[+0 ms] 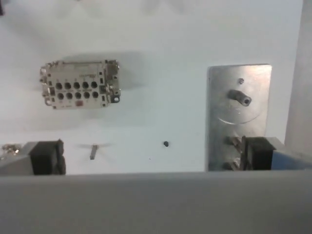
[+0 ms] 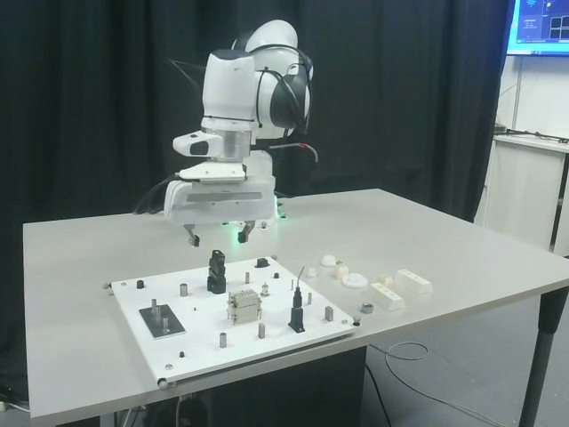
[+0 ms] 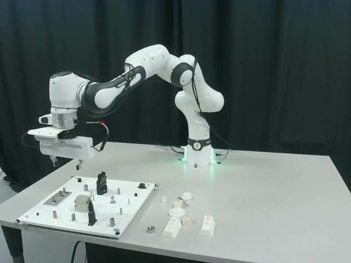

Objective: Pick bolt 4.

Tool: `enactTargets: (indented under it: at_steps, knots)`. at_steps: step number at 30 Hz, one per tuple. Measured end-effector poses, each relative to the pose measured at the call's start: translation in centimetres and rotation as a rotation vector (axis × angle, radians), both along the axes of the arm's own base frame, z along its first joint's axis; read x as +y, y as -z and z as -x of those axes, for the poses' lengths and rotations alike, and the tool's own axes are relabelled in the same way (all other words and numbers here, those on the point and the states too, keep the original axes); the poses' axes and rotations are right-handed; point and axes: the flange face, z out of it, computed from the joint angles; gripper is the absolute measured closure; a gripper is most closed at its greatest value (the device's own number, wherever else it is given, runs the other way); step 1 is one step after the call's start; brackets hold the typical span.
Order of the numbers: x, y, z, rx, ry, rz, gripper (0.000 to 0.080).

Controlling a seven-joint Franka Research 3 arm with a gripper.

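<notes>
A white board [image 2: 233,342] [image 3: 131,208] lies on the grey table and carries several upright bolts. None shows a number. A grey metal plate [image 1: 253,80] [image 2: 149,324] [image 3: 50,200] on the board holds a short bolt [image 1: 240,97] [image 2: 153,309] [image 3: 64,191]. A thin pin [image 1: 93,151] and a multi-hole connector [image 1: 80,84] [image 2: 244,305] [image 3: 81,203] are also on the board. My gripper [image 1: 150,155] [image 2: 218,234] [image 3: 66,161] hangs open well above the board's rear part, touching nothing. One fingertip [image 1: 253,152] overlaps the plate in the wrist view.
Two black upright parts [image 2: 215,271] [image 2: 297,316] stand on the board. White loose pieces [image 2: 391,289] [image 3: 189,219] and a nut [image 2: 365,309] [image 3: 148,229] lie on the table beside the board. The arm's base [image 3: 198,156] is bolted at the table's far side.
</notes>
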Motion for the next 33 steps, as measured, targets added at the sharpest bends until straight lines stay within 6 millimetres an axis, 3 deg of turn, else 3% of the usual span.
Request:
enactTargets:
  at_steps: [18, 33]
  knots:
    - [2.2, -0.2, -1.0, -0.037, 0.515, -0.026, 0.0003]
    - [7.2, -0.3, -2.7, -0.011, 0.632, -0.082, 0.0003]
